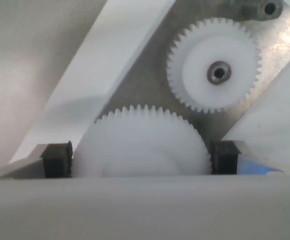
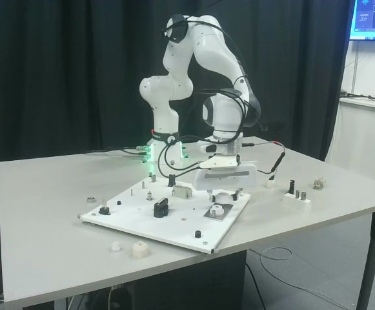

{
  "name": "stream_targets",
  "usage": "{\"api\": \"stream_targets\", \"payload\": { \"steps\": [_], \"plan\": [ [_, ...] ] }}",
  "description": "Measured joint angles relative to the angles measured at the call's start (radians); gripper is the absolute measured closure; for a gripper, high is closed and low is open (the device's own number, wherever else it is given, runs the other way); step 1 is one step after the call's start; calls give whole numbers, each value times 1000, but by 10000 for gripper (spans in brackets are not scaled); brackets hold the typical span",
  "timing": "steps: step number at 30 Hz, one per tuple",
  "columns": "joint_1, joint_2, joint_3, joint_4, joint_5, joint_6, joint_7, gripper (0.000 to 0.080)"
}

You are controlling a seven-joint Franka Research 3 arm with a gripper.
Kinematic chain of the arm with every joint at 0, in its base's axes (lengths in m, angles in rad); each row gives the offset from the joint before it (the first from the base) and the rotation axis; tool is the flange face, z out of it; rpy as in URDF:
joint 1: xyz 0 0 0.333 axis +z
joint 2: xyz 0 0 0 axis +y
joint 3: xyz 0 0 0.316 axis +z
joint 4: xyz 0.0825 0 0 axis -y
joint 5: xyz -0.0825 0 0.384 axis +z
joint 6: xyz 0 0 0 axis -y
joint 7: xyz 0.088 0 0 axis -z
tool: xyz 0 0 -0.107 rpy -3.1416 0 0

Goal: Insert large gear.

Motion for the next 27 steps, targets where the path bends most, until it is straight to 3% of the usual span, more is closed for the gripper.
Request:
{"api": "stream_targets", "payload": {
  "steps": [27],
  "plan": [
    [3, 8, -6, -1, 0, 20, -3, 206]
  ]
}}
